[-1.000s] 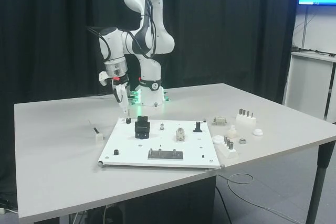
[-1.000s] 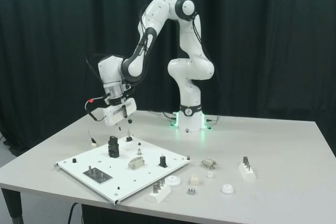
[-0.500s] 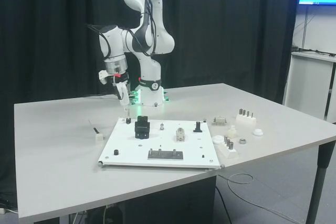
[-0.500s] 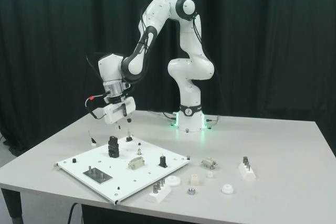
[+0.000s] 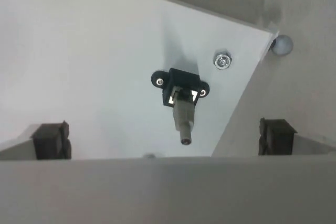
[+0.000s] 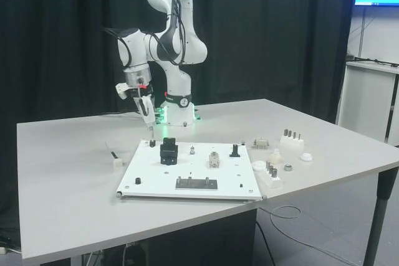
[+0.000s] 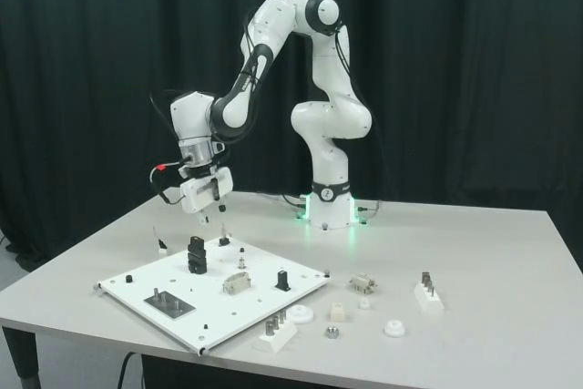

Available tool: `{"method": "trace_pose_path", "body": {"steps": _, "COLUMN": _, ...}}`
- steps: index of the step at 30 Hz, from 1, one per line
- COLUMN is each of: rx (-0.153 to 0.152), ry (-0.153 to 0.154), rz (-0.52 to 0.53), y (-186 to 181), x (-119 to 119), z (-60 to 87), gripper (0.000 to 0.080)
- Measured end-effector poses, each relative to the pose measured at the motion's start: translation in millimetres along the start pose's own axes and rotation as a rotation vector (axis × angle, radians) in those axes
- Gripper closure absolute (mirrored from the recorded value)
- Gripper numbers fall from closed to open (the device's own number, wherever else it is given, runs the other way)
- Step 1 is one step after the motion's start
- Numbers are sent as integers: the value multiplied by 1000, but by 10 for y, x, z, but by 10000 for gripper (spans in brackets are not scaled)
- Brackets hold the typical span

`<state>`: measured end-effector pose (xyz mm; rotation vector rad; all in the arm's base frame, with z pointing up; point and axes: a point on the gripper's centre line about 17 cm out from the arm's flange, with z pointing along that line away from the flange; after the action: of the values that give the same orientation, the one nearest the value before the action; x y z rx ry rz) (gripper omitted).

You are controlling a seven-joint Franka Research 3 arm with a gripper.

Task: Pick bolt 4.

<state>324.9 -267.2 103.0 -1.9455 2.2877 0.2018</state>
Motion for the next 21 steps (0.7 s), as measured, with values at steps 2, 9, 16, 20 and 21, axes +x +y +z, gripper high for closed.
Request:
{"method": "trace_pose_path", "body": {"steps": 2, "rx": 2, "ry": 1, "rz": -11, "y": -4, "x": 5, "z": -2, "gripper": 3}}
{"method": "trace_pose_path", "body": {"steps": 9, "rx": 5, "ry": 4, "rz": -36, "y": -11, "x": 14, "z": -4, "gripper": 3}}
{"method": "trace_pose_path", "body": {"steps": 16, "rx": 6, "ry": 6, "rz": -61, "y": -11, "x": 23, "z": -6, "gripper": 3}}
{"method": "trace_pose_path", "body": {"steps": 20, "rx": 8, "ry": 7, "rz": -74, "y": -13, "x": 27, "z": -7, "gripper": 3}}
{"method": "trace_pose_path", "body": {"steps": 21, "rx": 8, "ry": 7, "rz": -77, "y": -14, "x": 28, "z": -7, "gripper": 3}}
